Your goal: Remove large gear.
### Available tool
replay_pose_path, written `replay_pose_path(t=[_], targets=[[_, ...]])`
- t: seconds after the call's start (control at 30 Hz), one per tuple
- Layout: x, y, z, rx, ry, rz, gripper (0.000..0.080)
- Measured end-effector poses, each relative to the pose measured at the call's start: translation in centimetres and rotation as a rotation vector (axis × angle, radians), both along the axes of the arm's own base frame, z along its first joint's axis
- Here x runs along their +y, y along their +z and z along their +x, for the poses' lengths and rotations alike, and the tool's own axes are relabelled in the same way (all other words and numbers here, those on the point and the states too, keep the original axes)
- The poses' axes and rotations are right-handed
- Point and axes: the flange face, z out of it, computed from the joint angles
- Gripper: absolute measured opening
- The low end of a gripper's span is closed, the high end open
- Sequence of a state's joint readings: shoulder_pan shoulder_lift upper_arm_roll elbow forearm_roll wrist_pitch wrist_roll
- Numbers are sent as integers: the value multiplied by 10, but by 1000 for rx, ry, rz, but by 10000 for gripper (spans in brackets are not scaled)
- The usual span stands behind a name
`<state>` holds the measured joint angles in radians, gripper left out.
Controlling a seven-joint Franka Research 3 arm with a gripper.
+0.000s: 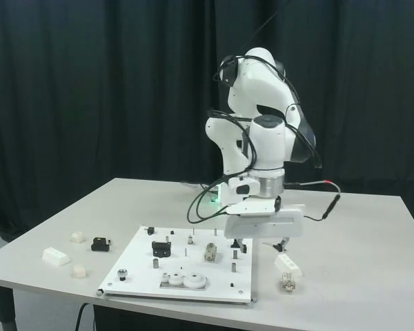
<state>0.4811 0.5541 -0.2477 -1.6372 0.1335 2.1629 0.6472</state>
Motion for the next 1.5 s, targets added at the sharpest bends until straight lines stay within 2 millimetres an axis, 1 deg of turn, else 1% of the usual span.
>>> replay_pose_path(t=[0.13, 0.57, 1.1, 1.27, 1.5], targets=[[-16, 2, 5, 1, 72, 28, 800], [-68, 1, 18, -5, 196, 53, 800], [-137, -10, 26, 4, 265, 43, 800], [-150, -14, 27, 8, 268, 42, 800], [-155, -15, 28, 7, 270, 40, 800]])
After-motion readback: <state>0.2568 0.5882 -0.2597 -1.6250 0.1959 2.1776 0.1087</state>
